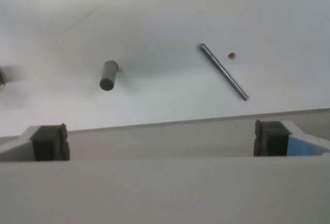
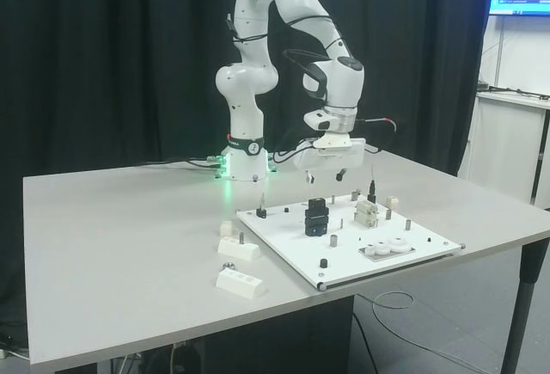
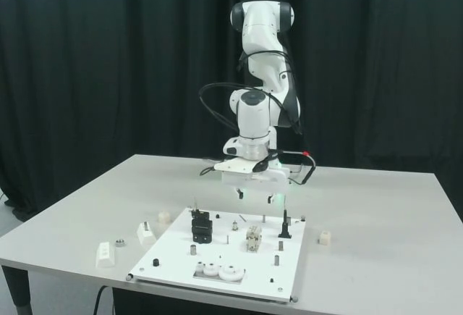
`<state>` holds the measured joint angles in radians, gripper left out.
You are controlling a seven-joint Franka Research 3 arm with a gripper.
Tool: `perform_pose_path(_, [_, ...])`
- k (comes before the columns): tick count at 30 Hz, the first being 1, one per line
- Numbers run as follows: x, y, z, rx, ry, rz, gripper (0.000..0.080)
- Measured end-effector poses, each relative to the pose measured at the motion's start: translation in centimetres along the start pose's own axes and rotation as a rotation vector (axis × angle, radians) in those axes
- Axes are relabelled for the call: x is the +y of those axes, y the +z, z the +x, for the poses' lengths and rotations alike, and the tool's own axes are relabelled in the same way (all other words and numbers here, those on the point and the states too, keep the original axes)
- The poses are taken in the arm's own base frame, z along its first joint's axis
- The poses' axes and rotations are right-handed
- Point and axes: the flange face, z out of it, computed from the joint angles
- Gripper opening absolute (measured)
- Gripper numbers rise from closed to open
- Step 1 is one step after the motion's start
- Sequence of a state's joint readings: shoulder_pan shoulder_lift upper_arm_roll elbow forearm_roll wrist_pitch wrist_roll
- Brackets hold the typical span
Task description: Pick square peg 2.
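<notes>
From where I stand, the white arm point(image 2: 284, 13) reaches out over the far edge of the white board point(image 2: 284, 245) lying on the grey worktop point(image 2: 129, 219). The hand point(image 2: 331, 170) hangs above the board, clear of everything on it. In the wrist view its two black pads point(image 1: 49, 141) are spread wide with nothing between them.

Under the hand the wrist view shows a short dark peg point(image 1: 108, 74) standing upright on the board. Beside it, well apart, a thin rod point(image 1: 224, 72) lies flat, and a small hole point(image 1: 231, 55) sits just next to the rod. That standing peg looks round to me, not square.

Square peg 2 I cannot pick out with any certainty. Several small posts stand across the board, and from the room they are too small to tell square from round. It is presumably one of them.

I judge such a peg to be rigid, light and probably smooth metal, so it would neither crush nor bend. It could slip or tip if caught on its corners. The safest hold would be on two opposite flat faces near the top, pads square to them, with a straight lift upward.
</notes>
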<state>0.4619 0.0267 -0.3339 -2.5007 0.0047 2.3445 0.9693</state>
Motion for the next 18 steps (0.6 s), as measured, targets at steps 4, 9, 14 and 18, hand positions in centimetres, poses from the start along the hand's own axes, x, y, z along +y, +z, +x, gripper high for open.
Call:
perform_pose_path(4, [0.05,-0.08,0.11,0.004,-0.003,-0.002,0.08])
perform_pose_path(9, [0.07,-0.16,0.12,0.01,-0.011,-0.005,0.08])
perform_pose_path(14, [0.09,-0.3,0.1,0.011,-0.029,-0.004,0.08])
perform_pose_path(18, [0.07,-0.5,0.1,0.013,-0.04,0.0,0.08])
